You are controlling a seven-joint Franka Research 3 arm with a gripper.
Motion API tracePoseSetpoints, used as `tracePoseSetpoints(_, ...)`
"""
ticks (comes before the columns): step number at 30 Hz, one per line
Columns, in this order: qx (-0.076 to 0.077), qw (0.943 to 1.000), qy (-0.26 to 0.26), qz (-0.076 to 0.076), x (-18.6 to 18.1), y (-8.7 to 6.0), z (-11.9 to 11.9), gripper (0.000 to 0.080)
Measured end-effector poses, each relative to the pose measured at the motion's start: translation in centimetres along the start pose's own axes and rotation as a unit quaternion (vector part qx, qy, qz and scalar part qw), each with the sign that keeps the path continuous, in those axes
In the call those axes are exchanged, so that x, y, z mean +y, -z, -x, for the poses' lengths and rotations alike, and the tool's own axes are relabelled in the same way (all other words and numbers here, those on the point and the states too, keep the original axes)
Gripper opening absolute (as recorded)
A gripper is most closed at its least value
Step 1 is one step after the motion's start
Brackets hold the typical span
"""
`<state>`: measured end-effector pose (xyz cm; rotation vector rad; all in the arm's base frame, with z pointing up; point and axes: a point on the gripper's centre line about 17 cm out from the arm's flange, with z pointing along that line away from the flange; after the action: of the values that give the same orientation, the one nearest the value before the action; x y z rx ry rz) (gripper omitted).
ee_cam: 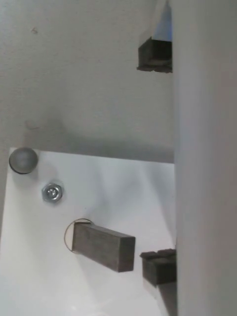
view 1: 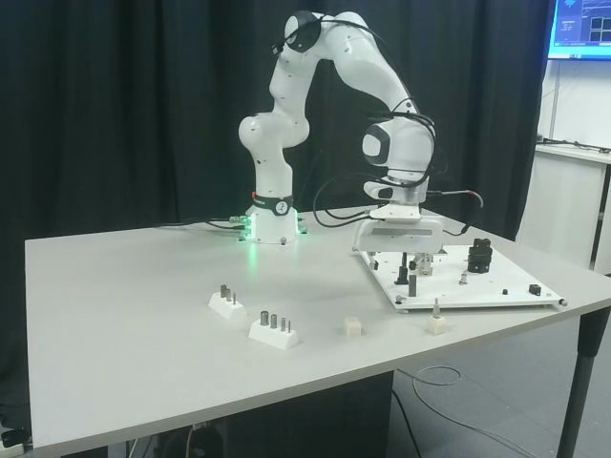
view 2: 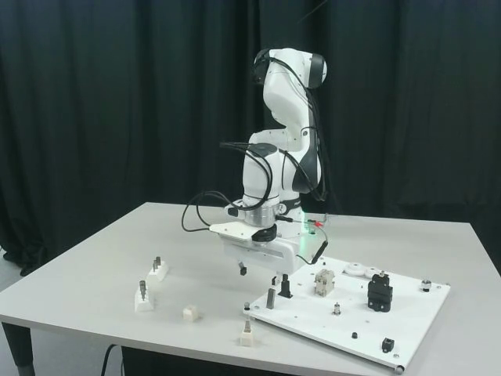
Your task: Insert square peg 4.
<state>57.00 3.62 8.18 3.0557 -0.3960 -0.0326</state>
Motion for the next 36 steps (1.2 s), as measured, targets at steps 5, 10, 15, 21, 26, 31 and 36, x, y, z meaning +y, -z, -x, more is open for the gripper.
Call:
tracePoseSetpoints(5,0.006,1.0000,0.000,-0.001,0.1,-0.3,0.0,0.0800)
tracePoseSetpoints(10,0.011,0.9999,0.000,-0.001,0.2,-0.6,-0.1,0.0800)
tracePoseSetpoints(15,0.015,0.9999,-0.001,-0.002,0.2,-0.8,-0.1,0.0800)
tracePoseSetpoints(21,0.022,0.9998,-0.001,-0.004,0.2,-0.9,-0.3,0.0800)
tracePoseSetpoints(26,0.025,0.9997,-0.001,-0.004,0.2,-0.9,-0.5,0.0800)
tracePoseSetpoints(31,0.029,0.9996,-0.001,-0.005,0.3,-0.9,-0.7,0.0800)
tracePoseSetpoints(36,0.035,0.9994,0.001,-0.005,0.5,-1.1,-1.1,0.0800)
